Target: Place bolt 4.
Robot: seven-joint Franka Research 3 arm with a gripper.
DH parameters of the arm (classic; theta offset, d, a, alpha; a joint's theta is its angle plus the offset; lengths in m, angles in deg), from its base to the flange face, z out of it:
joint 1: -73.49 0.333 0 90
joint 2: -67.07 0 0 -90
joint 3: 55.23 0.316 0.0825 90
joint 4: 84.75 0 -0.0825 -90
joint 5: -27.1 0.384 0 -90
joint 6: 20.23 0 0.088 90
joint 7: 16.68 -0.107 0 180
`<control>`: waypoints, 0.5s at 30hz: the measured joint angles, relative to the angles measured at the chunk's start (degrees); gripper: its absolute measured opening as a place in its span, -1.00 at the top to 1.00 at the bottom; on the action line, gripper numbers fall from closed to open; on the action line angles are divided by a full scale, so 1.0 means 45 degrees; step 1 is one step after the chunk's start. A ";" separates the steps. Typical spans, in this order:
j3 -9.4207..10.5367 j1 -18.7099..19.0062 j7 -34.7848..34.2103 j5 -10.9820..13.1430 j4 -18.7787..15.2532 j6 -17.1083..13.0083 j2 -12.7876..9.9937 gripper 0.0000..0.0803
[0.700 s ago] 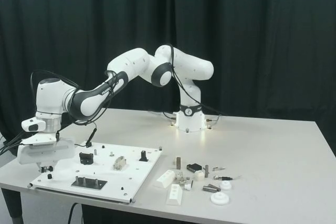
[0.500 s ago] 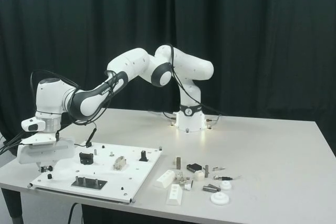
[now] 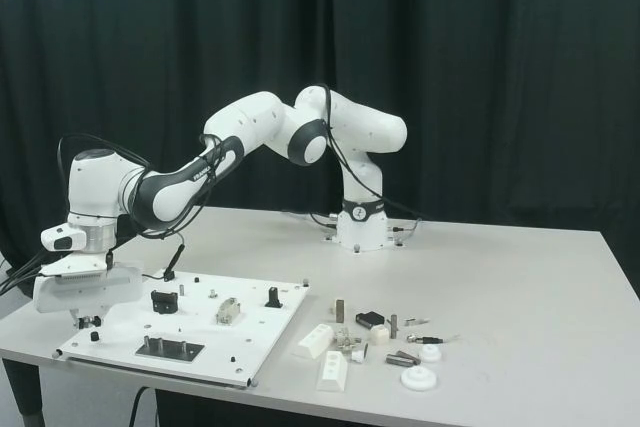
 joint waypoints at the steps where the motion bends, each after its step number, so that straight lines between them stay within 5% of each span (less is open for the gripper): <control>1: 0.0000 0.0003 -0.0011 0.0002 0.0000 0.0004 0.0000 0.44; 15: 0.0000 0.0030 -0.0136 0.0004 0.0000 0.0010 0.0000 0.44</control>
